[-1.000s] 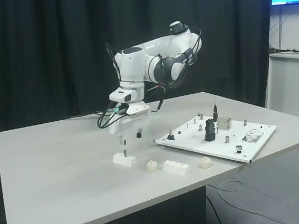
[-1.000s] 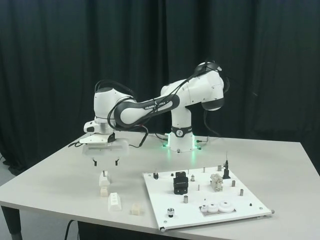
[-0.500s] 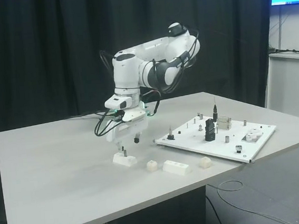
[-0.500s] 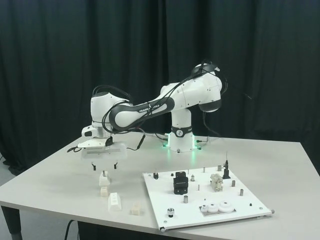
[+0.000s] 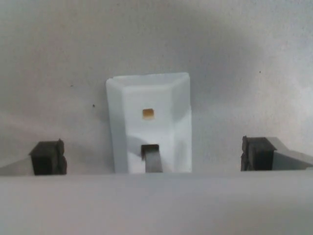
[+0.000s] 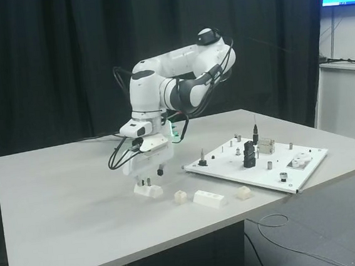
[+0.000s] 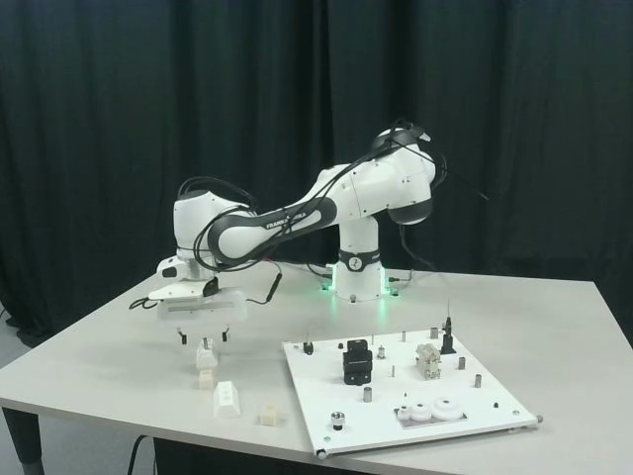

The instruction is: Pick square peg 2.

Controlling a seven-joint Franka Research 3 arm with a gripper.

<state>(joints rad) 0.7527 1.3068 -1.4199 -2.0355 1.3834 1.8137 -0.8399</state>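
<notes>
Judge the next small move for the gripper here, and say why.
Probably a short straight descent, then close. In the wrist view the open gripper has one black fingertip on each side of the white peg holder block, with the small grey square peg standing in the block roughly midway between them. The second room view shows the gripper just above the block, not yet around the peg.

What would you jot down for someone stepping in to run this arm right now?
Gripper: open, empty, fingers either side of the white holder block on the grey table.
Square peg: upright in that block, between the fingers but not touched.
Done: arm lined up above the peg.
Left: lower, close on the peg, lift it out.
White assembly board sits apart, not involved.
</notes>
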